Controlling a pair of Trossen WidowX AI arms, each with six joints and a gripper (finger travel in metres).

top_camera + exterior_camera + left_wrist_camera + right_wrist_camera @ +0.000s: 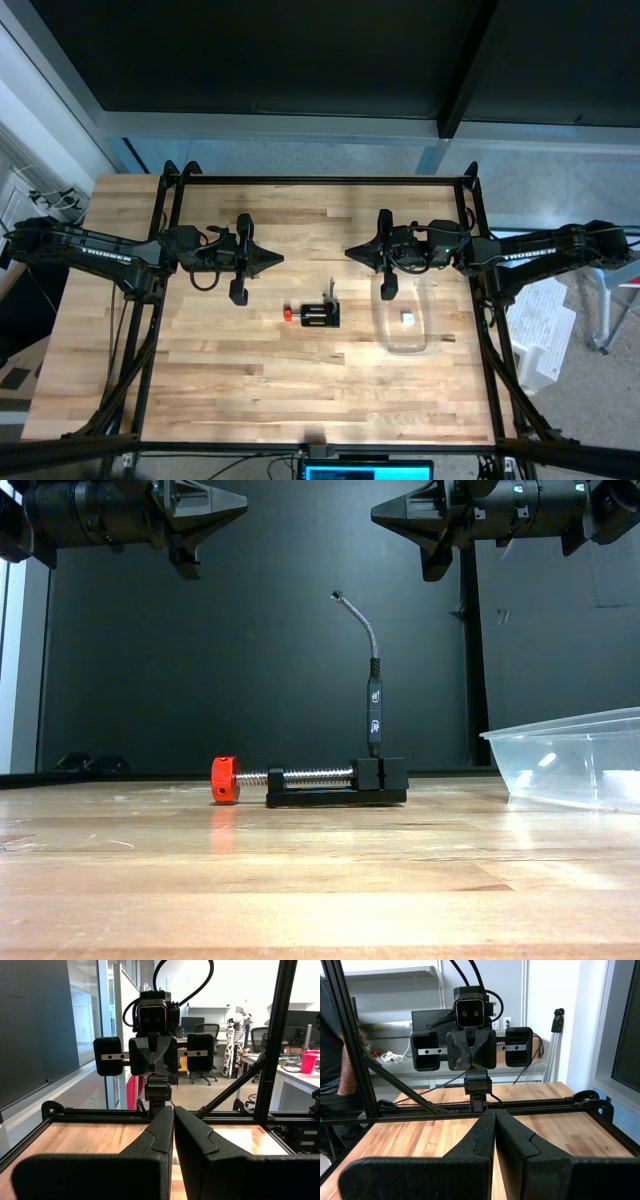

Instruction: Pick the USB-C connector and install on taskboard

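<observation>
At the middle of the desk we see the black vise with its red knob pointing toward the left arm. The USB-C connector stands upright on the tab held in the vise, and nothing grips it. Its grey braided cable rises from it and curls over at the tip. To the right, well apart from the vise, sits the clear tray, and the high view shows the white block inside it. The left pincer hangs high above the desk, its fingers pressed together and holding nothing. The right pincer faces it at the same height, above and beside the cable's tip. Its fingers likewise meet along a thin seam, with nothing between them.
</observation>
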